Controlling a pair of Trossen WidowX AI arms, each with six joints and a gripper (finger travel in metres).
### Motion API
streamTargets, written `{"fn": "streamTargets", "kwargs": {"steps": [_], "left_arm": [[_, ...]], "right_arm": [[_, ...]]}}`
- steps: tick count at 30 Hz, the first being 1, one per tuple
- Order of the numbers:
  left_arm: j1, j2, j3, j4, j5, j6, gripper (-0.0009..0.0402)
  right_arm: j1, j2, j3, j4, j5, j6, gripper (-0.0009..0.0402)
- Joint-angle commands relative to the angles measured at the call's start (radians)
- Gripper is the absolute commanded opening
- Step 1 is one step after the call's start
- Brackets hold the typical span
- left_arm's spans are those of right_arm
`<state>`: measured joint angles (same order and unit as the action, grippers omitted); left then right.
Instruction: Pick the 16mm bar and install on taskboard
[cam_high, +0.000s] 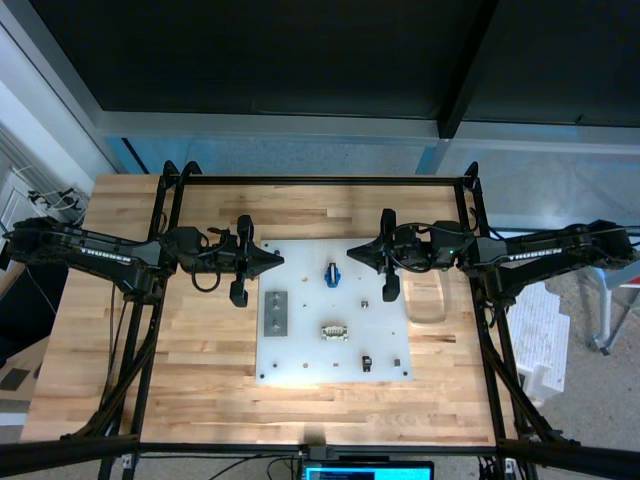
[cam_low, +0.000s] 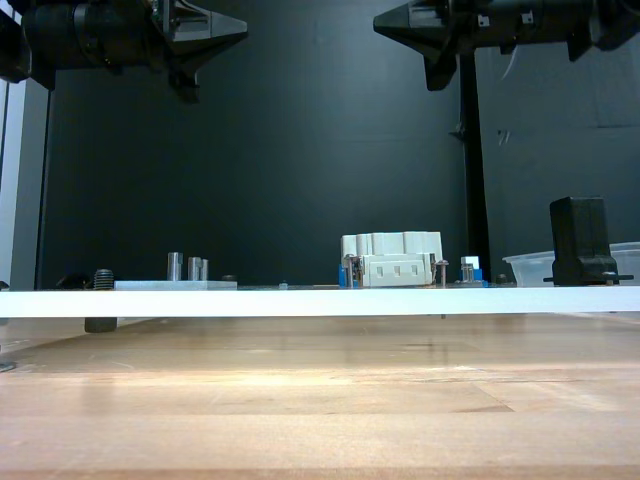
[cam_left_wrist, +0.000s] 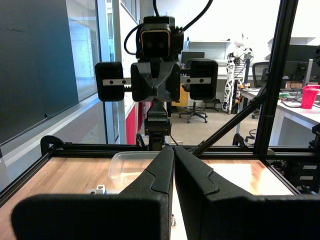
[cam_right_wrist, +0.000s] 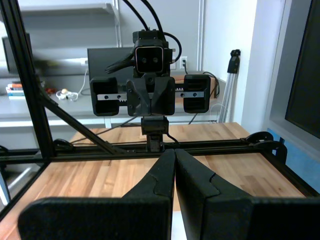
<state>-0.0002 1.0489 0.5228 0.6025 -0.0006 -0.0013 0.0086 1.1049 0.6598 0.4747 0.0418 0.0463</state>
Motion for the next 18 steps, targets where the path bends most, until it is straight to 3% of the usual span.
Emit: {"fn": "streamTargets", "kwargs": {"steps": [1, 5, 7, 18], "left_arm": [[0.0, 0.0, 0.0, 0.0, 0.0, 0.0, 0.0], [0.0, 0.0, 0.0, 0.0, 0.0, 0.0, 0.0], [0.0, 0.0, 0.0, 0.0, 0.0, 0.0, 0.0], [0.0, 0.0, 0.0, 0.0, 0.0, 0.0, 0.0]], "right_arm": [[0.0, 0.001, -0.019, 0.026, -0.045, 0.007, 0.0], [-0.001, 0.001, -0.027, 0.04, -0.039, 0.008, 0.0], [-0.005, 0.001, -0.027, 0.04, -0.014, 0.008, 0.0], [-0.013, 0.002, -0.029, 0.035, -0.02, -0.016, 0.0]]}}
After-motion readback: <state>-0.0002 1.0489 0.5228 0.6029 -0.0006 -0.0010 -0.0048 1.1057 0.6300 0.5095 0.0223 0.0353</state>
